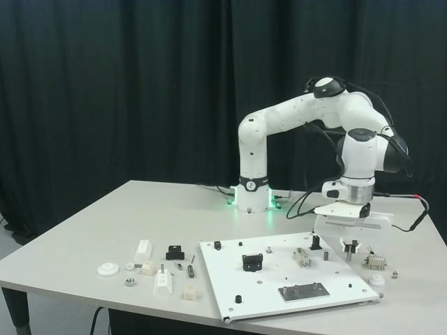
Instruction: Place round peg 3.
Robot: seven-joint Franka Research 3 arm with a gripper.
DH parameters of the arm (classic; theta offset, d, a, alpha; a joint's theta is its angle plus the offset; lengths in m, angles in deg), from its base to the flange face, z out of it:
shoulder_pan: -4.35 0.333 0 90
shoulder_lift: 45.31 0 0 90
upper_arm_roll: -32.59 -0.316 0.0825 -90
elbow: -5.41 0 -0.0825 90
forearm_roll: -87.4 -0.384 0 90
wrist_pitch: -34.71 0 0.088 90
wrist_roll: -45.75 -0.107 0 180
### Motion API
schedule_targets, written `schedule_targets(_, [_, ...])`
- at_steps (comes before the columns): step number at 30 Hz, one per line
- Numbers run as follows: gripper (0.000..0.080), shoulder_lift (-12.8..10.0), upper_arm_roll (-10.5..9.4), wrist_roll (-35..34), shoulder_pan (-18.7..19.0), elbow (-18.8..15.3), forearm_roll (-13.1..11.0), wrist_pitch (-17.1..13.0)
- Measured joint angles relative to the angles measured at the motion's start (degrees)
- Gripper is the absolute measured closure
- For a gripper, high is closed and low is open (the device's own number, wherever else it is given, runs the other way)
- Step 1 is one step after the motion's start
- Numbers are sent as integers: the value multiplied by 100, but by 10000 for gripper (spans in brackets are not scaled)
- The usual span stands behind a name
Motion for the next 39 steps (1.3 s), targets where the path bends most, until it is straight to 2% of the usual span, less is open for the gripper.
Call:
schedule_targets(6, [699,0,-15,-137,182,-76,58,183])
schedule_targets(15, [699,0,-72,-350,563,-315,59,207])
schedule_targets(24, [699,0,-75,-568,908,-485,59,91])
schedule_targets(39, [699,0,-75,-792,1268,-754,50,-153])
